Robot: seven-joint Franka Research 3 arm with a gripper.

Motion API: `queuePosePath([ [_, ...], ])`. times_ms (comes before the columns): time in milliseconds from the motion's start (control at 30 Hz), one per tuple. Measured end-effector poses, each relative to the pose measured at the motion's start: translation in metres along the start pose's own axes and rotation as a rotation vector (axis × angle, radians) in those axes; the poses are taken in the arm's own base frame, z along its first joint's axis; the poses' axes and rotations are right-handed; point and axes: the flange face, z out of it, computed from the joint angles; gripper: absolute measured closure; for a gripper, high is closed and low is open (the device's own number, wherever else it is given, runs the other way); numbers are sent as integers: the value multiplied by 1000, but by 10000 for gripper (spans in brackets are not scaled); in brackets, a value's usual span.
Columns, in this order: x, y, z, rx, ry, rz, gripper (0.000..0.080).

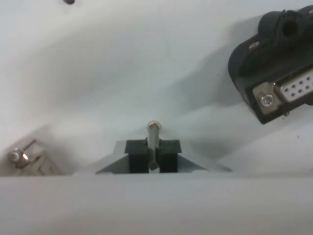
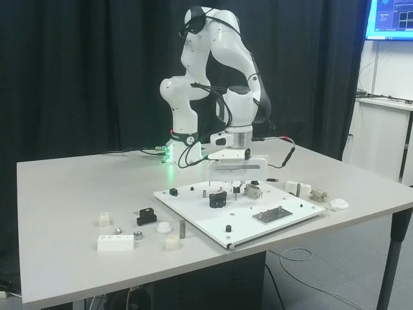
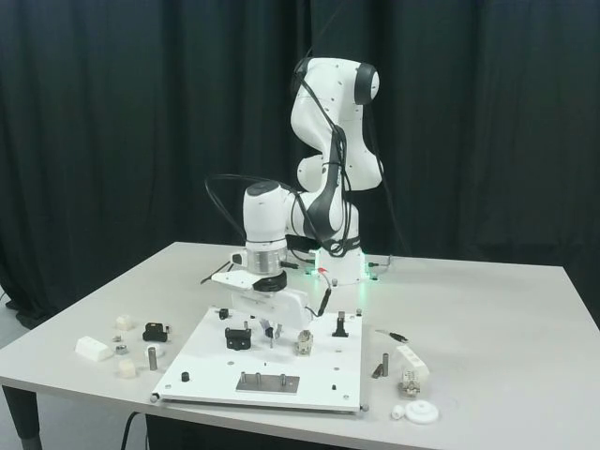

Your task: Remove square peg 1.

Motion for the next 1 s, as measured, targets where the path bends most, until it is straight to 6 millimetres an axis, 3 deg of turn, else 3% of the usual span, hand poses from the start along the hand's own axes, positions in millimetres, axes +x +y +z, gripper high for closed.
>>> queuePosePath([
  [500, 7, 1, -28, 29, -5, 6, 772],
  [1000, 7, 2, -32, 7, 0, -19, 772],
])
